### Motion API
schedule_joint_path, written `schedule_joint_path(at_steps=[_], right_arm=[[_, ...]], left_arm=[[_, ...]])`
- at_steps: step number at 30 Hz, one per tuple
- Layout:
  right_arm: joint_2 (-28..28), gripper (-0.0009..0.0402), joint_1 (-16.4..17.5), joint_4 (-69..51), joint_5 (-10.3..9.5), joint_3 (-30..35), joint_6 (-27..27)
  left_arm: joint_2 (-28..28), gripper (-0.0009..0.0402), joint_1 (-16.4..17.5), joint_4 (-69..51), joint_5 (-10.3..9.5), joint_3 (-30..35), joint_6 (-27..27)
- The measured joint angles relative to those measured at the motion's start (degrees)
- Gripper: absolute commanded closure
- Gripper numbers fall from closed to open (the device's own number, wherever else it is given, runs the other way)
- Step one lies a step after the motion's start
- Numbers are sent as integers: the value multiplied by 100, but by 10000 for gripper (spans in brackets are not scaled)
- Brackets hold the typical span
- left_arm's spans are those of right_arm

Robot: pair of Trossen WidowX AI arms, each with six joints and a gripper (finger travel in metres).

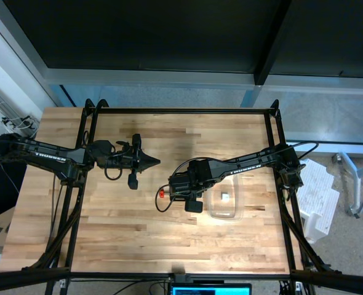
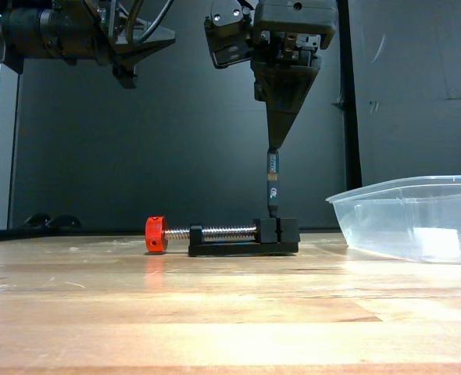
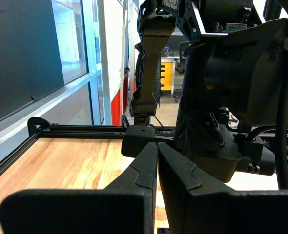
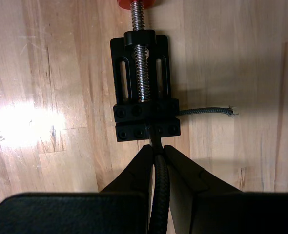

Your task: Pick the USB-C connector and install on taskboard

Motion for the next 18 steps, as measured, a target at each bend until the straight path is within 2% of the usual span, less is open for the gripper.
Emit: schedule_joint_path(at_steps=[18], right_arm=[[-7, 393, 22, 22, -22, -31, -118]], left_arm=[[0, 393, 0, 2, 0, 0, 0]])
